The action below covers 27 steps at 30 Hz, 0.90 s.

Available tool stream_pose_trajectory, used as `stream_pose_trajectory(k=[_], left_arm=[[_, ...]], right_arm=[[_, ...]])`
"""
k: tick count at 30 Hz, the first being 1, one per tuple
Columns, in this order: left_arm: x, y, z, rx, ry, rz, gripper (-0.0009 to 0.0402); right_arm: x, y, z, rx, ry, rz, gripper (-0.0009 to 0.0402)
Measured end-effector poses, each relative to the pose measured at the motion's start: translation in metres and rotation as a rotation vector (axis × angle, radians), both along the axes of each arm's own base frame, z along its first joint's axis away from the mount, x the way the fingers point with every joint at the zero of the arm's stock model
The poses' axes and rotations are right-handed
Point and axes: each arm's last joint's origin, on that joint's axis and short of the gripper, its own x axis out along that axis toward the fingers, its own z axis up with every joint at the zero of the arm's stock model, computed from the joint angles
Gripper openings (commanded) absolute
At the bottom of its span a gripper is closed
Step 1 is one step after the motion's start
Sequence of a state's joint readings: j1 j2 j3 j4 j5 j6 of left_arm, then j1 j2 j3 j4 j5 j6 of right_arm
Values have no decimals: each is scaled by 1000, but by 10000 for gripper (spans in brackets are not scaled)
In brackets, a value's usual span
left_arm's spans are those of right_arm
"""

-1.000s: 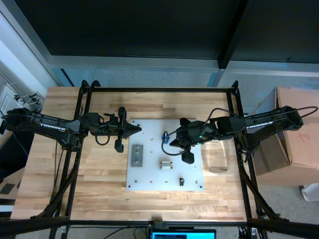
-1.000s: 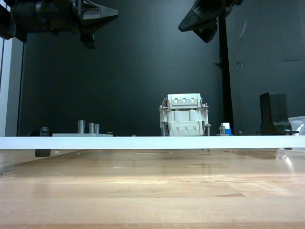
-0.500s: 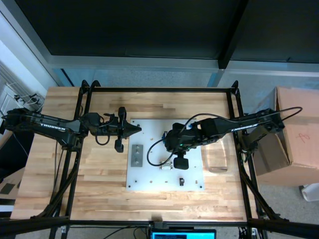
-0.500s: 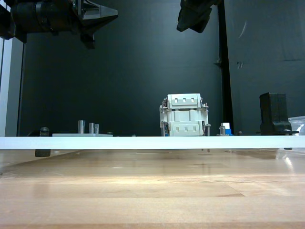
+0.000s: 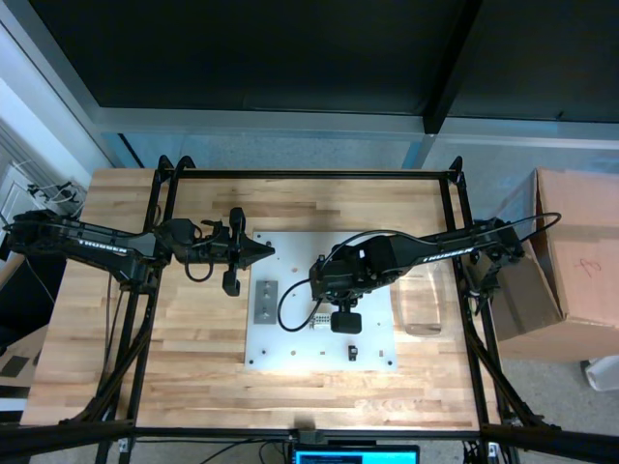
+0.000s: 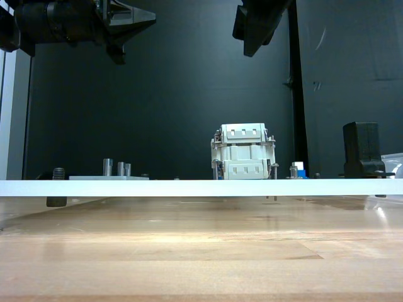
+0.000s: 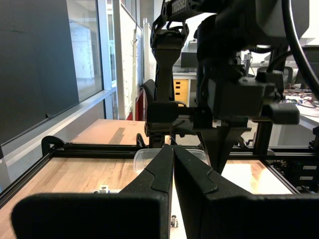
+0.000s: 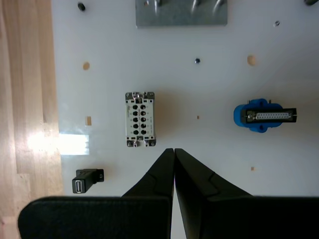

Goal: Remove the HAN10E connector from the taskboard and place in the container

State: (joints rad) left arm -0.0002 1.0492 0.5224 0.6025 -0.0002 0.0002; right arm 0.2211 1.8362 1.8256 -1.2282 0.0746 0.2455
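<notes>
The connector (image 8: 139, 126) stood upright and fully seated near the middle of the board (image 5: 290, 338). The right tool (image 8: 174, 150) hung high over the board, clenched on nothing. Its tips sighted just past one end of the connector, whose long axis ran in line with the fingers, so a grasp would probably span its narrow width. The left tool (image 7: 173, 148), clenched and empty, hung over the board's far left corner and was the farther of the two. The container (image 5: 421, 304) lay just beside the board's right edge.

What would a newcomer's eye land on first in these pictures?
The pale grey rectangular HAN10E connector stands fully in its seat on the flat white task board, nothing touching it. The black right tool hangs shut high above it, while the black left tool hovers shut over the board's far left corner.
</notes>
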Motion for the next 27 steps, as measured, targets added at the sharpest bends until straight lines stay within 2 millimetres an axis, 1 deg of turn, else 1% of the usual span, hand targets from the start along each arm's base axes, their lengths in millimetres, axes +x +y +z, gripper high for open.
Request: stream_pose_trajectory(k=[4, 7, 10, 13, 20, 24, 27], left_arm=[[0, 0, 0, 0, 0, 0, 0], [0, 0, 0, 0, 0, 0, 0], [0, 0, 0, 0, 0, 0, 0], [0, 0, 0, 0, 0, 0, 0], [0, 0, 0, 0, 0, 0, 0], [0, 0, 0, 0, 0, 0, 0], [0, 0, 0, 0, 0, 0, 0]], right_arm=[[1, 1, -2, -1, 5, 2, 4], [1, 1, -2, -2, 6, 2, 19], [1, 1, -4, -4, 13, 2, 45], [3, 1, -10, -10, 32, 1, 70], [16, 5, -31, -16, 69, -5, 126], [21, 6, -39, -18, 77, -6, 163], [23, 7, -41, -18, 80, -5, 193]])
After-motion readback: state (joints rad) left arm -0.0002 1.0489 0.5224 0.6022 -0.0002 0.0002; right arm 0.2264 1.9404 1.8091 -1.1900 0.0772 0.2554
